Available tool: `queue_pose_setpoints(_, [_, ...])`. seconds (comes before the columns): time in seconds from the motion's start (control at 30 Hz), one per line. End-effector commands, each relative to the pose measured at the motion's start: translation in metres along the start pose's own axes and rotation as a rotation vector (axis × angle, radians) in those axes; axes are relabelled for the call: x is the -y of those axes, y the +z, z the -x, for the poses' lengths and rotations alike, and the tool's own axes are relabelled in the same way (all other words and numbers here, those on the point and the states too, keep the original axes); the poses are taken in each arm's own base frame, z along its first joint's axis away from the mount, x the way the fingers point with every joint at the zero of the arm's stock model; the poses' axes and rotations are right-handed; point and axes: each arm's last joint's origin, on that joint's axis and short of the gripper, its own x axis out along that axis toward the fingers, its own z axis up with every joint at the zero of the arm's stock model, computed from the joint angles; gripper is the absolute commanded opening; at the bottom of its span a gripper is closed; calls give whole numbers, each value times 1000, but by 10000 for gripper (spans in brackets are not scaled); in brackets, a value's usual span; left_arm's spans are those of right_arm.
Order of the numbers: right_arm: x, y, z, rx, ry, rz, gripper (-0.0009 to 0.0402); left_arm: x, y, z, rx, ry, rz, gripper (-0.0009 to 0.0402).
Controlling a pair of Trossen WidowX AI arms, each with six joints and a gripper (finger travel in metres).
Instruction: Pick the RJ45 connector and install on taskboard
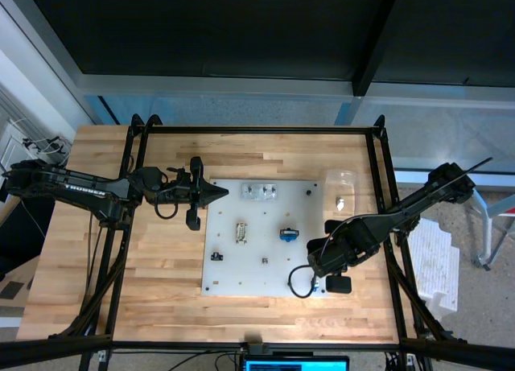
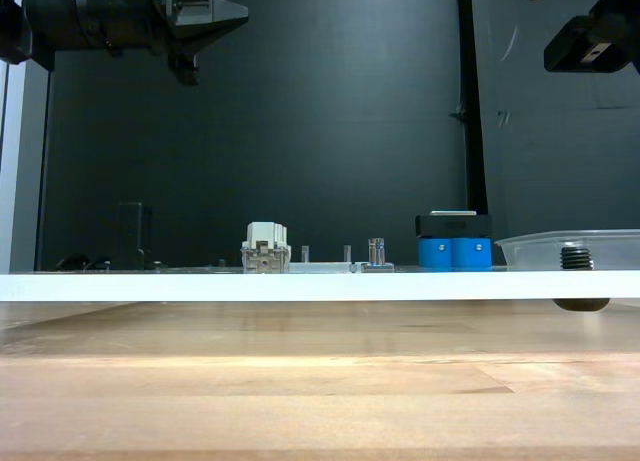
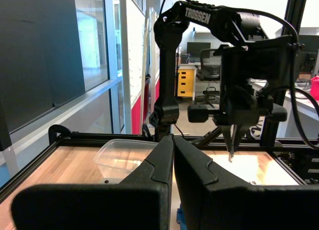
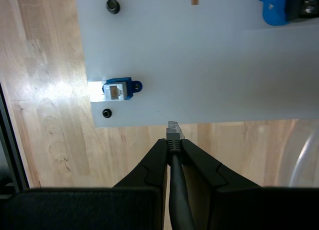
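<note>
My right gripper (image 4: 173, 142) is shut on the grey cable of the RJ45 connector (image 4: 173, 127), whose clear plug sticks out past the fingertips. It hangs above the edge of the white taskboard (image 4: 199, 65), with a blue RJ45 jack (image 4: 119, 89) mounted a short way off near the board's corner. In the high view the right gripper (image 1: 320, 265) is over the taskboard's (image 1: 257, 274) right side, a cable loop (image 1: 302, 282) trailing below it. My left gripper (image 1: 213, 192) is shut and empty, held high by the board's far left corner.
A clear plastic tub (image 1: 342, 190) stands on the wooden table just right of the board. On the board sit a blue-and-black fixture (image 2: 455, 246), a beige connector housing (image 2: 265, 251) and small silver posts (image 2: 376, 253). Black frame rails run along the table's sides.
</note>
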Motion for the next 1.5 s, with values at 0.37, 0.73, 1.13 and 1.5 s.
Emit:
queue_pose_setpoints(0.37, [-27,11,-12,11,16,39,0,0,0,0,0,0,0,0])
queue_pose_setpoints(0.73, [-43,14,-23,-5,10,48,0,0,0,0,0,0,0,0])
queue_pose_setpoints(1.13, [-48,18,-34,-8,6,50,0,0,0,0,0,0,0,0])
queue_pose_setpoints(1.5, [-48,17,-36,-2,-7,53,0,0,0,0,0,0,0,0])
